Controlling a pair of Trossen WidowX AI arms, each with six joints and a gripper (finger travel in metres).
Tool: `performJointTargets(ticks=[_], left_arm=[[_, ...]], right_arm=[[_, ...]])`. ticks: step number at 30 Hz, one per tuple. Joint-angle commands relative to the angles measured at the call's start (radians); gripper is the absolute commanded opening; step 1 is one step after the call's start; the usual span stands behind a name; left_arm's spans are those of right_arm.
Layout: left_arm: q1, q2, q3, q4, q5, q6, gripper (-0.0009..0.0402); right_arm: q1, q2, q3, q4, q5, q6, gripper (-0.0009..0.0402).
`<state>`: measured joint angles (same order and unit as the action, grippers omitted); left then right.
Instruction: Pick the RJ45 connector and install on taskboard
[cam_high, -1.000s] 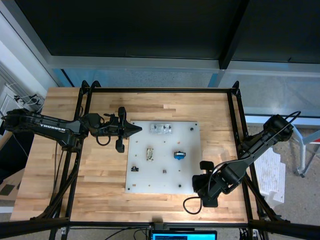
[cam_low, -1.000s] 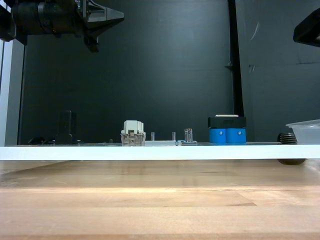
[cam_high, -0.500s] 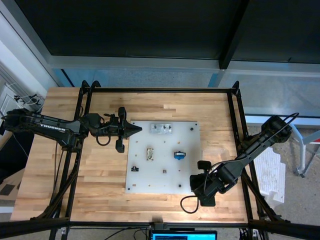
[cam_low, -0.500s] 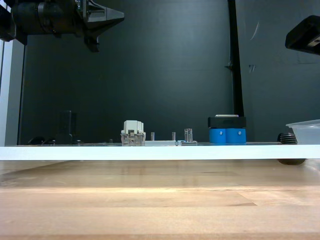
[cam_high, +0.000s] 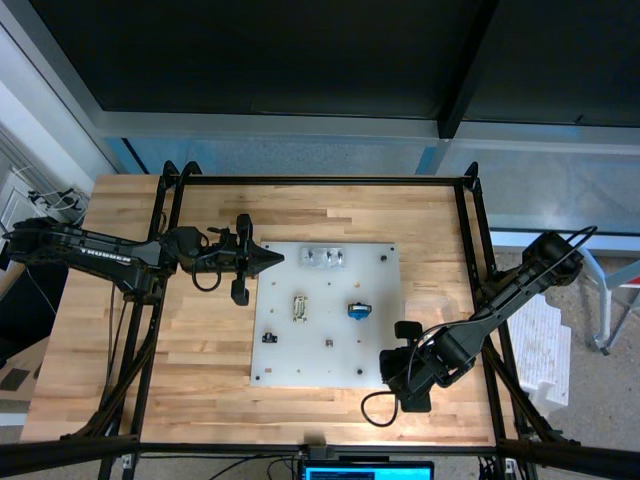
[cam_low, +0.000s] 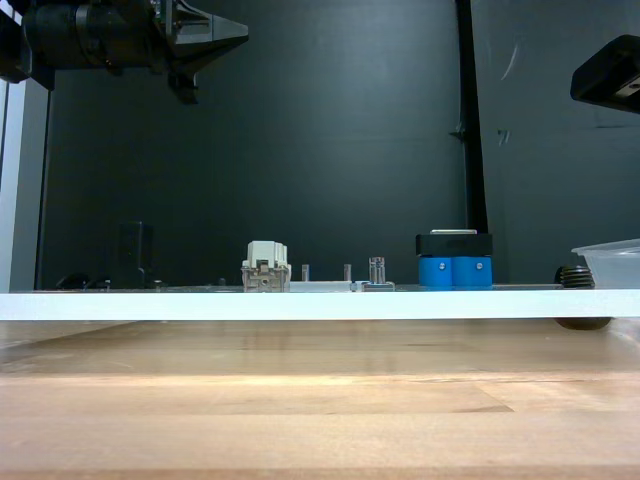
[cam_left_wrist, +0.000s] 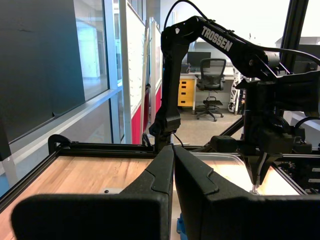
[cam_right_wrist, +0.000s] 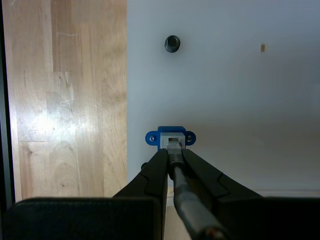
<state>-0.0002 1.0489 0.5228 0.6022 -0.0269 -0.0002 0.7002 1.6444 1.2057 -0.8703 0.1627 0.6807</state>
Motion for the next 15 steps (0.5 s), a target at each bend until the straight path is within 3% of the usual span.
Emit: performJointTargets(ticks=[1,15], left_arm=[[0.0,0.0,0.0,0.0,0.0,0.0,0.0],[0.0,0.0,0.0,0.0,0.0,0.0,0.0]], right_arm=[[0.0,0.0,-0.004,0.002,0.003,-0.002,0.0002],[0.0,0.0,-0.021,0.028,0.001,-0.005,0.0002]])
